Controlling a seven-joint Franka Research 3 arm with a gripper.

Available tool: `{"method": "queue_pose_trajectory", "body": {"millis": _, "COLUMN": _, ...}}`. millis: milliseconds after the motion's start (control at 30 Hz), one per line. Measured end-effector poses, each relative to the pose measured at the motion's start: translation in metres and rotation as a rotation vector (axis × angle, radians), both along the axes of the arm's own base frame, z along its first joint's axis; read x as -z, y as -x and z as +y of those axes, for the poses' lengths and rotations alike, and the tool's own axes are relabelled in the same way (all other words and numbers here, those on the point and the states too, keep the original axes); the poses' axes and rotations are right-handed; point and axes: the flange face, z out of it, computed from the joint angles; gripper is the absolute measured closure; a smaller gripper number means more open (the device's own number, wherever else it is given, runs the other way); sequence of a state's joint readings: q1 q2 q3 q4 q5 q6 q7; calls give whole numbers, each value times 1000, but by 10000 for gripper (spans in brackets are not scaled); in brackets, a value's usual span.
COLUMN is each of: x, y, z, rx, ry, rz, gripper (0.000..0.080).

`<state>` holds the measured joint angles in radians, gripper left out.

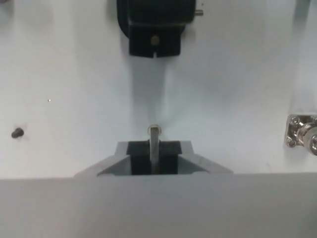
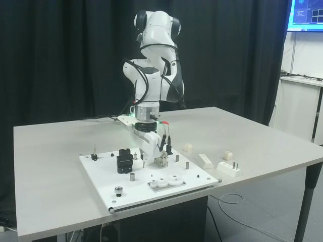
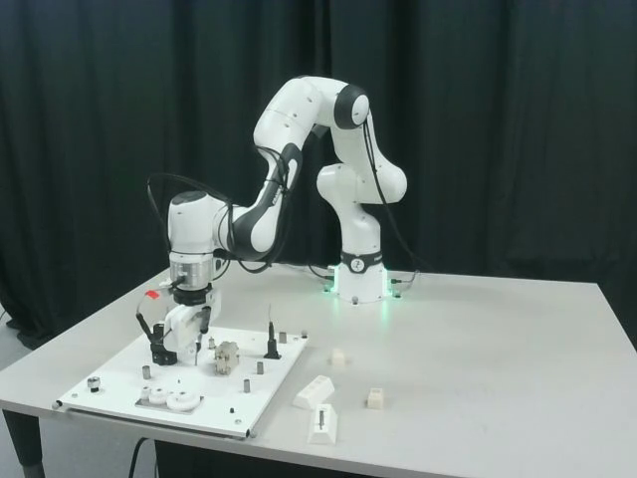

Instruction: Insert square peg 1.

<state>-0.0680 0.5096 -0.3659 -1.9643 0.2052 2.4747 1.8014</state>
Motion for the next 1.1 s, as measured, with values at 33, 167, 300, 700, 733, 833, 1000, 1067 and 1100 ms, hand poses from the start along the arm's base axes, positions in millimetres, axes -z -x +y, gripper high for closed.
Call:
{"method": "queue_pose_trajectory", "body": {"millis": 33, "x": 0, "y": 0, "z": 0, "rx": 0, "ry": 0, "rz": 1, "gripper": 771}}
{"method": "queue_pose_trajectory", "body": {"millis": 167, "x": -1, "y": 0, "z": -1, "rx": 1, "ry": -1, "rz": 2, "gripper": 771}}
{"method": "queue_pose_trajectory", "body": {"millis": 300, "x": -1, "y": 0, "z": -1, "rx": 2, "ry": -1, "rz": 2, "gripper": 771}}
{"method": "queue_pose_trajectory", "body": {"millis": 700, "x": -5, "y": -2, "z": -5, "rx": -47, "ry": 9, "rz": -2, "gripper": 286}}
{"method": "queue_pose_trajectory", "body": {"millis": 733, "x": -6, "y": -2, "z": -5, "rx": -48, "ry": 9, "rz": -3, "gripper": 286}}
{"method": "queue_pose_trajectory", "body": {"millis": 833, "x": -9, "y": -4, "z": -5, "rx": -54, "ry": 12, "rz": -8, "gripper": 56}}
{"method": "queue_pose_trajectory", "body": {"millis": 1000, "x": -15, "y": -7, "z": -4, "rx": -68, "ry": 15, "rz": -19, "gripper": 56}}
{"method": "queue_pose_trajectory", "body": {"millis": 1067, "x": -18, "y": -10, "z": -2, "rx": -73, "ry": 17, "rz": -24, "gripper": 56}}
{"method": "queue_pose_trajectory", "body": {"millis": 1100, "x": -19, "y": -11, "z": -2, "rx": -75, "ry": 18, "rz": -27, "gripper": 56}}
